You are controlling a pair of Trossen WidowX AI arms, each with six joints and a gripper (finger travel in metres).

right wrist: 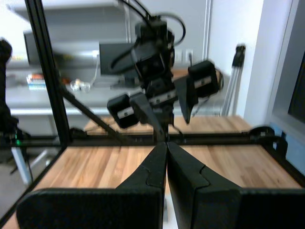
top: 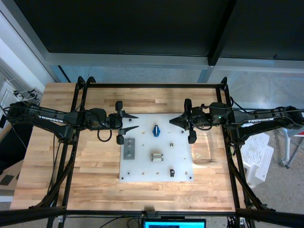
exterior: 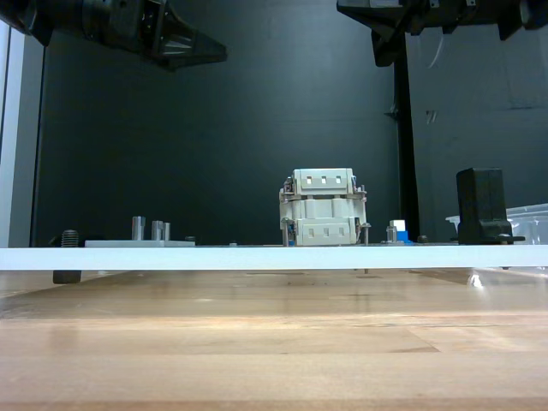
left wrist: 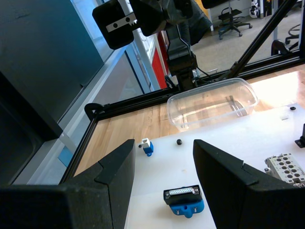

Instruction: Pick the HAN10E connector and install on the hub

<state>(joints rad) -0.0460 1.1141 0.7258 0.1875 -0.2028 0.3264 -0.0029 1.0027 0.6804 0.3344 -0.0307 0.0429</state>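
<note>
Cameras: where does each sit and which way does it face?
High: above near edge, looking down; left gripper, right gripper over the board.
Low: table height, level; HAN10E connector atop the hub, grippers overhead.
Left wrist: past open fingers toward right arm.
Right wrist: past shut fingers toward left arm.
Shared: high and low show the connector.

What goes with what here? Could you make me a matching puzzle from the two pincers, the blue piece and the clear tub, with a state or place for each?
Things:
1. left pincer
2. right pincer
3. blue piece
4. clear tub

States or places:
a. beside the right edge of the white board
b. open, raised over the board's left side
c. on the board's far half
d. shut, raised over the board's right side

Pairs: 1-b, 2-d, 3-c, 4-a.
</note>
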